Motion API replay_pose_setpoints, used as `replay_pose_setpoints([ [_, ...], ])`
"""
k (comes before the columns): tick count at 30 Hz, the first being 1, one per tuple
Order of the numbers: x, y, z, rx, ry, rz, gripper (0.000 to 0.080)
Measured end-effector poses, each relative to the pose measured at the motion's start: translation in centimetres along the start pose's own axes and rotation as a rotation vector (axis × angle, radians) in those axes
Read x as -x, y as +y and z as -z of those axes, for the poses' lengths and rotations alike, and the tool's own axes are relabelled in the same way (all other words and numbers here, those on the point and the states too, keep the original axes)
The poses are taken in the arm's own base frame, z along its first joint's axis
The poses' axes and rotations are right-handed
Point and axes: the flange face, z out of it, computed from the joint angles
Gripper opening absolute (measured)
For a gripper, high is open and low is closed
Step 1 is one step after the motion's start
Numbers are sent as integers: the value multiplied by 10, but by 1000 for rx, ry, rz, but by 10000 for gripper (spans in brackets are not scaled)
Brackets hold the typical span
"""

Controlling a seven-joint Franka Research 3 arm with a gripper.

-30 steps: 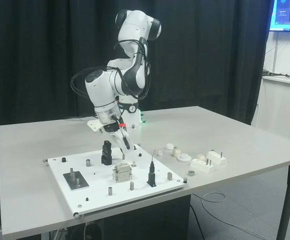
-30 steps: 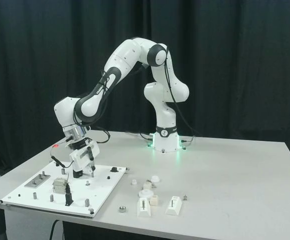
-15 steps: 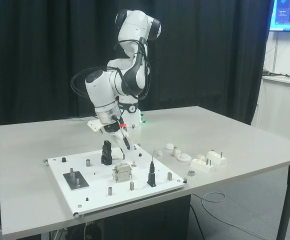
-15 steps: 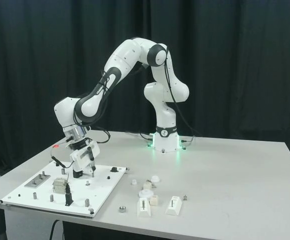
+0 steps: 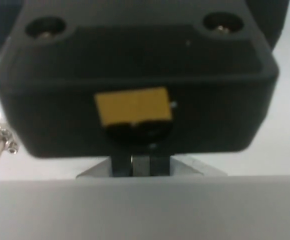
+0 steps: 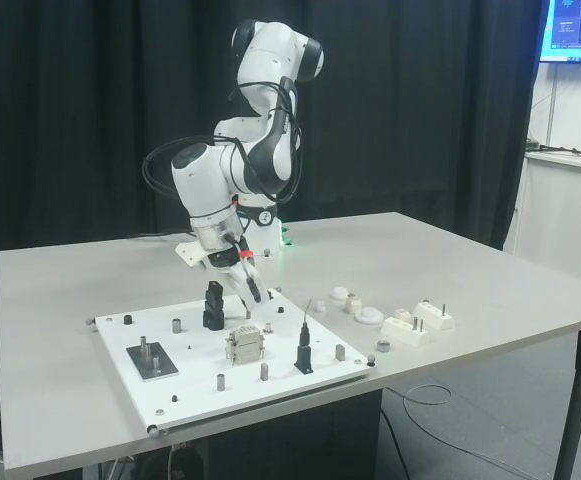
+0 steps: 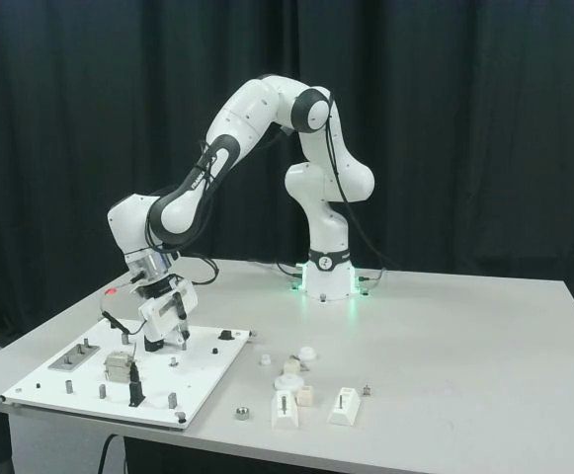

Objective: Insert square peg 2.

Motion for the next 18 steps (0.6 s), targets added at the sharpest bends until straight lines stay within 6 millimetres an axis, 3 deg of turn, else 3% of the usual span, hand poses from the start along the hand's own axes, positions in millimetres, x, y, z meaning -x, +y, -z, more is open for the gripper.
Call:
replay_pose_setpoints([
  [5,-1,0,0,0,1,-6,76],
  [6,-1,0,0,1,2,-5,157],
  [12,4,-1,3,-2,13,21,157],
  [13,6,-2,4,-2,16,28,512],
  [16,12,-3,8,-2,29,48,512],
  [17,14,-3,9,-2,34,54,735],
  [18,16,-3,11,-2,40,57,735],
])
